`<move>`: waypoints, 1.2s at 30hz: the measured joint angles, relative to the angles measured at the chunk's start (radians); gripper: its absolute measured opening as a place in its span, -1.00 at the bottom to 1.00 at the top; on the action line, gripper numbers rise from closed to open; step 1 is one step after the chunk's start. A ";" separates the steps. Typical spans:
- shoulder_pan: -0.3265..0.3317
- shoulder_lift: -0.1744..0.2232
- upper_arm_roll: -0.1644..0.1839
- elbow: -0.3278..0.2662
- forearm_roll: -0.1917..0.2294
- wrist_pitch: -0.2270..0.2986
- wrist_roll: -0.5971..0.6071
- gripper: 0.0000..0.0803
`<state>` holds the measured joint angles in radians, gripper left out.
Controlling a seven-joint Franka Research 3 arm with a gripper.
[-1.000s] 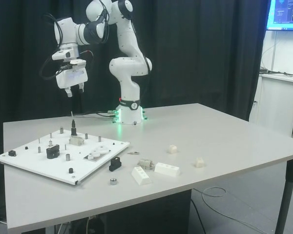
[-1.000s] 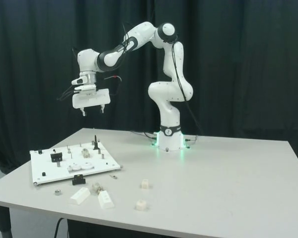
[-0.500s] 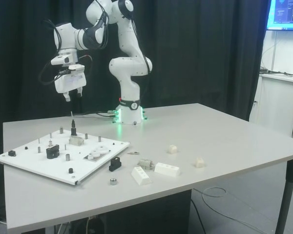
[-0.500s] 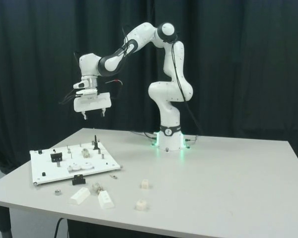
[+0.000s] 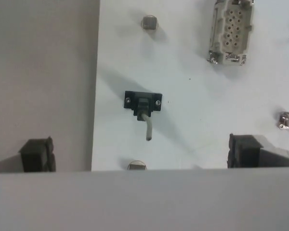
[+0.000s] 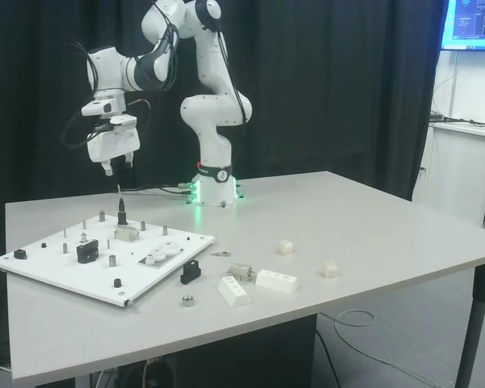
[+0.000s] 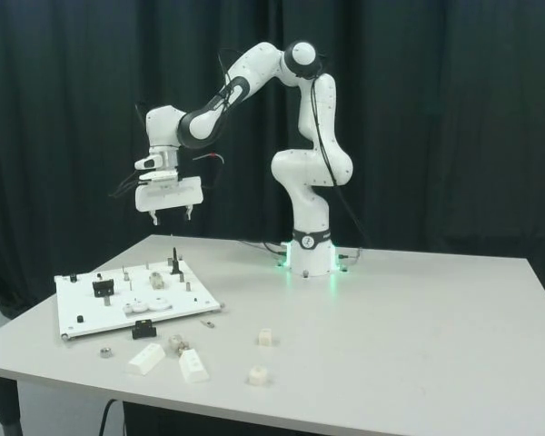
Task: Remove USB.
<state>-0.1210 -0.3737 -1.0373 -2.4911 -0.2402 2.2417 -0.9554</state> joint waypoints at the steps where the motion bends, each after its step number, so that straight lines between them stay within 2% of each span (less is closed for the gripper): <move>1: 0.000 0.005 -0.003 -0.001 0.006 0.005 -0.007 0.99; 8: 0.004 0.049 -0.023 -0.008 0.065 0.042 -0.067 0.99; 18: 0.010 0.135 -0.044 -0.013 0.190 0.085 -0.191 0.99; 28: 0.010 0.231 -0.046 -0.013 0.321 0.117 -0.288 0.99; 36: 0.009 0.289 -0.046 -0.011 0.404 0.125 -0.351 0.99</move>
